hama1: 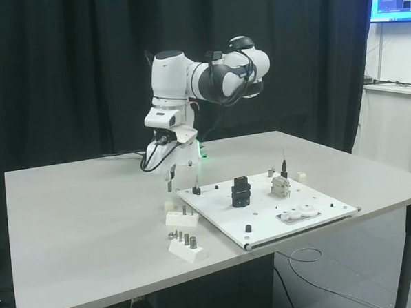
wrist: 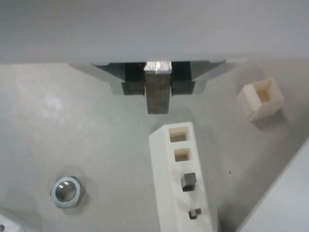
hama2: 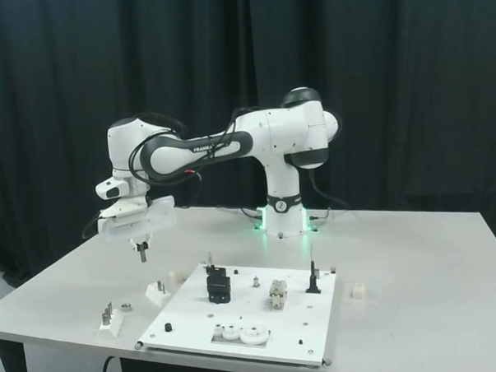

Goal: Insert square peg 3.

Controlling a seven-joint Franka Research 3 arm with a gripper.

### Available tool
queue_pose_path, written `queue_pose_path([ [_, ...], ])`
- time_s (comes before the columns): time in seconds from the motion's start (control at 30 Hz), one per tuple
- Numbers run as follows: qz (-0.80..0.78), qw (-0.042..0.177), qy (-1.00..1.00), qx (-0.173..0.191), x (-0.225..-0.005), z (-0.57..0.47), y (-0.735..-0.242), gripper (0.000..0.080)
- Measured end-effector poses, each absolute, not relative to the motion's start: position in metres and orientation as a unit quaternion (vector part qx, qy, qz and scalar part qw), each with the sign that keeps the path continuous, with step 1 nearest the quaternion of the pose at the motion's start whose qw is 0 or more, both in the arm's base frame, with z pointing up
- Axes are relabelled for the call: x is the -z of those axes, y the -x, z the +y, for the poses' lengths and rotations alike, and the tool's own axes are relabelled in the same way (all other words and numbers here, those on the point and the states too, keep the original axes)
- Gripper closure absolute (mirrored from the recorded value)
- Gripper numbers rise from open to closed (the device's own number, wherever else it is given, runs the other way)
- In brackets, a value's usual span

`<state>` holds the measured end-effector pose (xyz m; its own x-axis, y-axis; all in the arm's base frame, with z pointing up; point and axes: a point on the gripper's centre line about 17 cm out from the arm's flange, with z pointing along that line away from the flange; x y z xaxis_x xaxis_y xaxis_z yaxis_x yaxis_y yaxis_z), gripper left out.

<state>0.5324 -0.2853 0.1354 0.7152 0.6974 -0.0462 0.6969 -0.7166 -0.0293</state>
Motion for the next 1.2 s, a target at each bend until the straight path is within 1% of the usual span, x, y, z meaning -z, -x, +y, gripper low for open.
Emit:
queue_pose_path([
  [0.27,-0.372,0.007,0.928,-0.025,-0.141,-0.286,-0.537,0.0690],
  [0.8,-0.368,0.002,0.930,-0.024,-0.149,-0.295,-0.540,0.0690],
  [1.2,-0.341,0.008,0.940,-0.023,-0.154,-0.292,-0.542,0.0690],
])
